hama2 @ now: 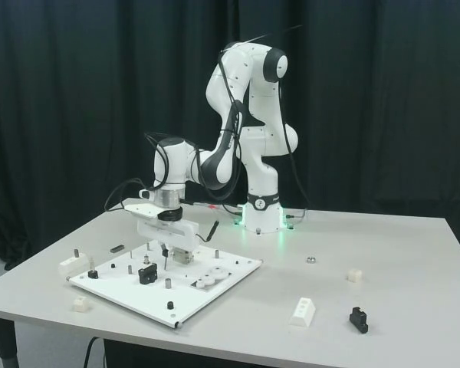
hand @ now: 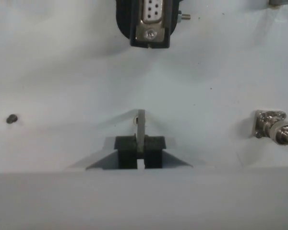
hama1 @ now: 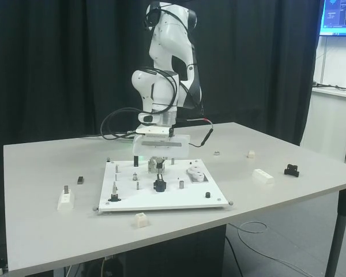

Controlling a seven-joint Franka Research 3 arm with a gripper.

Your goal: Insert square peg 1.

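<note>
— Square peg 1, the thin grey metal bar (hand: 141,129), where does it sit?

— Upright between the two black fingers (hand: 126,152), which are clenched on it. It hangs just above the white assembly board (hama1: 161,193), over the board's middle part.

— And going left to right across the worktop in the first room view?

— A small white block holding a grey post (hama1: 66,199) lies near the left edge of the grey worktop (hama1: 40,231). Then comes the board with a black round part (hama1: 159,186) just in front of the gripper (hama1: 155,168). A white cube (hama1: 140,219) rests on the worktop just in front of the board. Well to the right lie a long white block (hama1: 263,176) and a black clip-shaped piece (hama1: 292,169).

— What does the wrist view add?

— A grey metal multi-pin connector in a black housing (hand: 150,21) on the board, and a metal threaded fitting (hand: 274,127) off to one side.
</note>
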